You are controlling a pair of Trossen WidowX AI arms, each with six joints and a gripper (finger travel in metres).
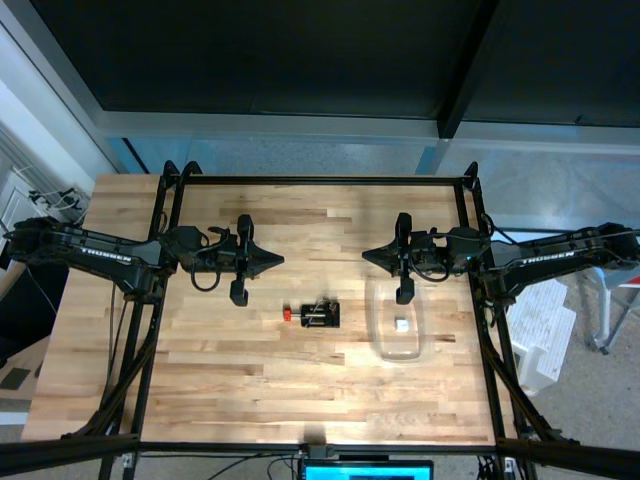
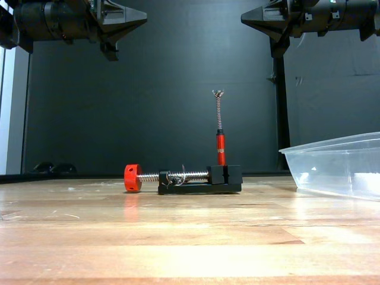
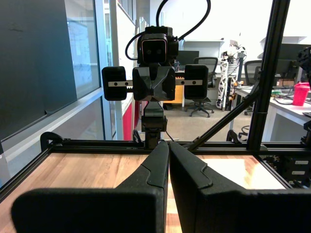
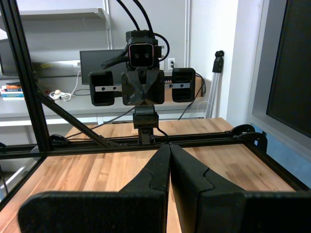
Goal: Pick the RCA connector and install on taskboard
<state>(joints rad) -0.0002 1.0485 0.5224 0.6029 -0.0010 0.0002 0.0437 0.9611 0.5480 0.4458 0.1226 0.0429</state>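
When scanning outward from the near edge, meets bare wooden surface (image 1: 250,400) first, then, to the right, a clear plastic tray (image 1: 398,358) holding the RCA connector (image 1: 401,324) loose on its floor, apart from the walls. Looks whitish and tiny; probably very light, rigid and smooth, so liable to skid or flip under an off-centre pinch. Best taken from straight above, squarely across its narrow sides, with a gentle close.

Just left of the tray and not touching it, finds the taskboard (image 1: 320,316): a black blocky fixture with a red knob (image 1: 287,314) on a threaded rod at its left end, and a spring-topped red post (image 2: 220,145) seeming to rise upright from it in the low view.

Farther back, raised well above the surface, finds the left end effector (image 1: 279,261) and the right end effector (image 1: 365,257), tips aimed inward at each other and well apart, both with fingers (image 3: 150,174) pressed together, clamped on nothing. Puts the right one nearer the tray, hence the likelier for the pick. Not yet begun, by this evidence.
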